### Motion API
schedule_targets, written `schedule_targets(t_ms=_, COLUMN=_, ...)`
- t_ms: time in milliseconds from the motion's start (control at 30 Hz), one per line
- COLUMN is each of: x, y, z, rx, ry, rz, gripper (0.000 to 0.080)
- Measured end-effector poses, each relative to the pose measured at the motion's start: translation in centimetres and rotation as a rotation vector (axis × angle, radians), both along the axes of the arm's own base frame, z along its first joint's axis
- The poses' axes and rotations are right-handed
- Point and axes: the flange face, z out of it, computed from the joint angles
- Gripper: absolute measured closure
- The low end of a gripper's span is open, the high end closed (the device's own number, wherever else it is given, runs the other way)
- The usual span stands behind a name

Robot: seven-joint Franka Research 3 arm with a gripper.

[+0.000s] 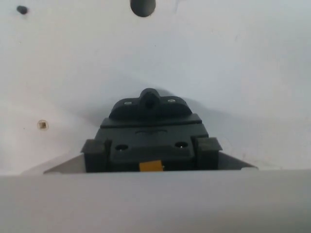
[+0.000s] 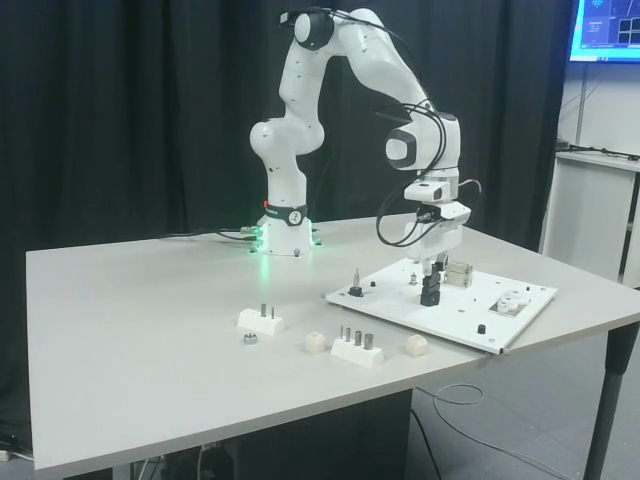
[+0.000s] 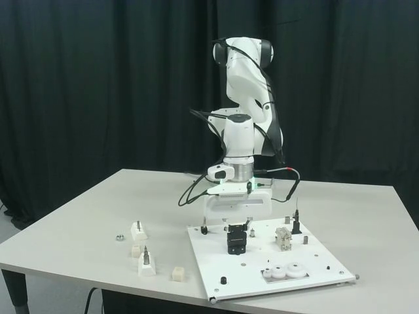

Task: Insert D-SUB.

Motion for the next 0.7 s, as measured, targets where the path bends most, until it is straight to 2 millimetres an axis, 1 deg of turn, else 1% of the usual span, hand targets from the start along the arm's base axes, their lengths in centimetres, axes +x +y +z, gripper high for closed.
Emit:
schedule_targets(t_ms=300, x=0.0, y=0.0, z=0.0, rx=0.002, ry=0.001, rz=-0.019, gripper=0.0421)
schedule_targets(t_ms=333, x=0.0, y=0.0, z=0.0, rx=0.002, ry=0.000, rz=-0.021, gripper=0.0263)
schedule_targets(t_ms=367, x=0.0, y=0.0, z=0.0, rx=0.003, ry=0.000, rz=-0.021, gripper=0.0263)
schedule_targets(t_ms=400, x=0.0, y=0.0, z=0.1, rx=0.003, ry=-0.001, rz=-0.022, gripper=0.0072)
schedule_targets(t_ms=567, x=0.0, y=0.2, z=0.6, rx=0.009, ry=-0.008, rz=-0.025, gripper=0.0072)
schedule_targets(t_ms=600, x=0.0, y=0.2, z=0.8, rx=0.011, ry=-0.010, rz=-0.028, gripper=0.0020)
schedule_targets(t_ms=700, x=0.0, y=0.3, z=1.3, rx=0.015, ry=-0.013, rz=-0.032, gripper=0.0020)
